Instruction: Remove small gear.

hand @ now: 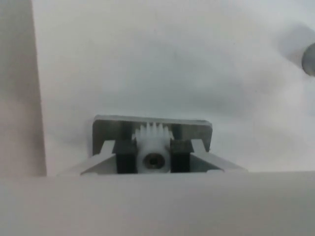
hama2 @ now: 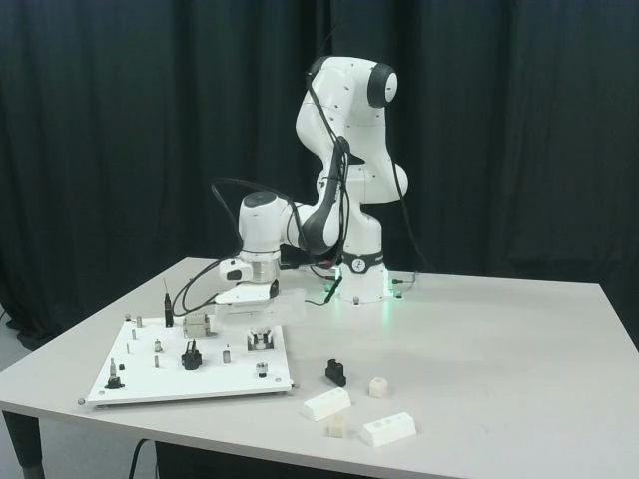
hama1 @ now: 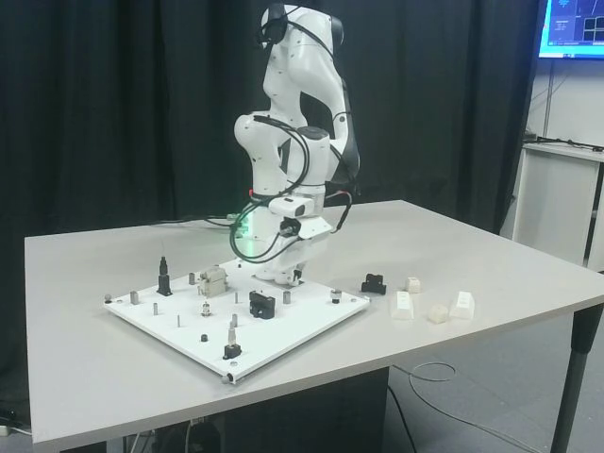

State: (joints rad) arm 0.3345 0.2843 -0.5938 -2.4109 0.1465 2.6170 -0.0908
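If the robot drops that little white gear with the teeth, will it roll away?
Probably it would roll a bit: the small gear is round, though its teeth may stop it soon. It looks stiff and light, likely plastic. The gripper fingers clamp it on both sides, so slipping seems unlikely.

No text, label, brand or number can be read; the wall screen (hama1: 572,28) shows only illegible marks.

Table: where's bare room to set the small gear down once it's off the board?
The tool holds the gear low over the board. Free patches: the grey table beyond the white blocks, towards its far edge, and the strip between board and robot base. Crowded: the board, studded with pegs and fixtures, and the cluster of blocks beside it.
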